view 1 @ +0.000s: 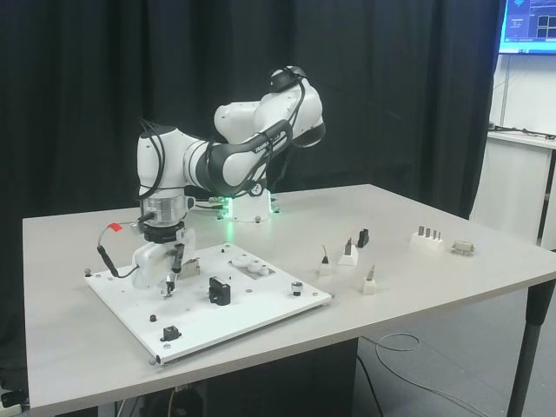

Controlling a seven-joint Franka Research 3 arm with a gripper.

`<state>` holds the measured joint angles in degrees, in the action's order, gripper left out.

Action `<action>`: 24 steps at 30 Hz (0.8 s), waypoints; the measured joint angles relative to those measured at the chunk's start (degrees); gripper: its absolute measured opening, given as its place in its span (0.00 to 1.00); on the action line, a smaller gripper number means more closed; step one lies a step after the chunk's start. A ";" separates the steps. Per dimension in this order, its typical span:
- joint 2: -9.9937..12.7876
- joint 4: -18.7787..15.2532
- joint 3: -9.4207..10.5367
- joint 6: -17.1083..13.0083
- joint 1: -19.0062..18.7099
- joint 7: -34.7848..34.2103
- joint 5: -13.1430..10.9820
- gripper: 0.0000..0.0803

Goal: Insert BNC.

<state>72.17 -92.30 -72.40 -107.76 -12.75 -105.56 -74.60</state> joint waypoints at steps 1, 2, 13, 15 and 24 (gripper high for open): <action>0.00 0.00 0.00 -0.02 0.00 0.00 0.00 0.15; 0.00 0.00 0.00 -0.04 0.00 0.00 0.00 0.15; 0.05 -0.03 -0.45 -1.33 0.11 -0.96 1.97 0.15; 0.04 0.00 -0.85 -1.41 0.11 -1.57 2.15 0.73; 0.03 0.42 -2.92 -1.24 0.12 -1.70 2.32 0.73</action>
<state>72.20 -91.88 -75.32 -109.00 -12.63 -107.25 -72.29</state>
